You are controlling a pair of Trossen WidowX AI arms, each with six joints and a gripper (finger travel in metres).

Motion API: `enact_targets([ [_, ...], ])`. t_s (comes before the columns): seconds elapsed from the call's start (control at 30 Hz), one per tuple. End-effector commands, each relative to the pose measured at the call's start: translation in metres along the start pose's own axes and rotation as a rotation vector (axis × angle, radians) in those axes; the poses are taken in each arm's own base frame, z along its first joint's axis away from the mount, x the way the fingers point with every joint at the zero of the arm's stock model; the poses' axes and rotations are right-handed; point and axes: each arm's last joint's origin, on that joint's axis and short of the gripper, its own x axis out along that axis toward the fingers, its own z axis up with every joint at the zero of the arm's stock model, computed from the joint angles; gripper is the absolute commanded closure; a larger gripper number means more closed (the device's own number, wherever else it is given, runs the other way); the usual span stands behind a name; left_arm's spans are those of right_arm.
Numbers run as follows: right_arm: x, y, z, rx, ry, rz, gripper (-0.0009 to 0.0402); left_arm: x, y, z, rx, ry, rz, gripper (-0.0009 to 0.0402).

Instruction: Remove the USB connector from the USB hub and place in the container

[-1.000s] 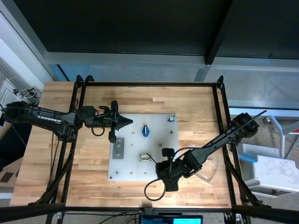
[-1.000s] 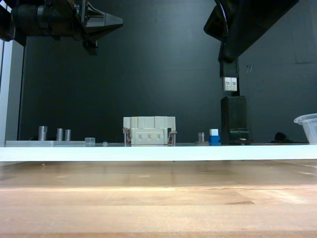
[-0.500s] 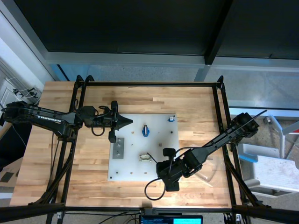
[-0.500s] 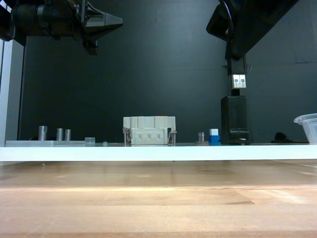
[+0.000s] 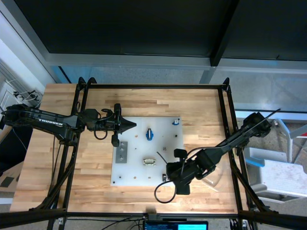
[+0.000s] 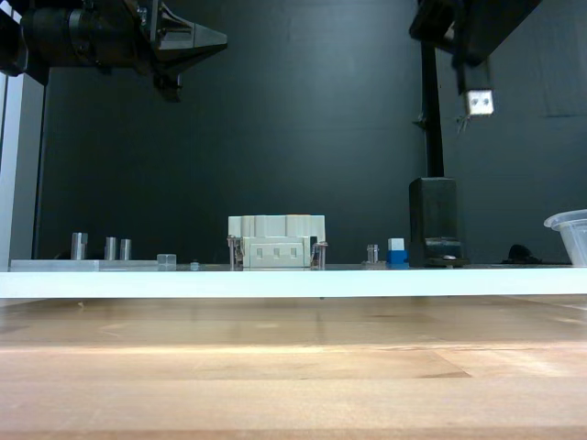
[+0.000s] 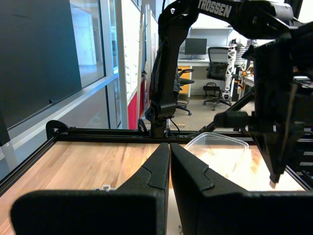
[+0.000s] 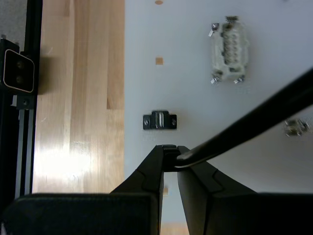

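R tool (image 8: 170, 152) pinching USB connector (image 8: 244, 125) above board (image 5: 134, 175) nr R edge; L tool (image 7: 169, 149) closed, far-L corner.

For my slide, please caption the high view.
Right gripper holds the USB connector above the board; left gripper hovers over its far-left corner.

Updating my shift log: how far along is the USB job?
Done: the USB connector is lifted clear of the USB hub. In hand: the right gripper is shut on its cable. To do: carry it to the container and release. The left gripper hangs shut, high at left.
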Motion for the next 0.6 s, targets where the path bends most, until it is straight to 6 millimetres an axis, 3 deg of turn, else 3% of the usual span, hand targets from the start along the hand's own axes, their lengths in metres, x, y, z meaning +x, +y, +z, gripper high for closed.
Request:
enact_targets([
  [0.03, -0.006, 0.000, -0.007, 0.009, 0.023, -0.018, 0.0393, 0.000, 0.000, 0.000, 0.000, 0.001, 0.000, 0.0392],
  [0.6, -0.024, -0.013, -0.051, 0.101, 0.056, -0.017, 0.0393, 0.000, 0.000, 0.000, 0.000, 0.001, 0.000, 0.0392],
])
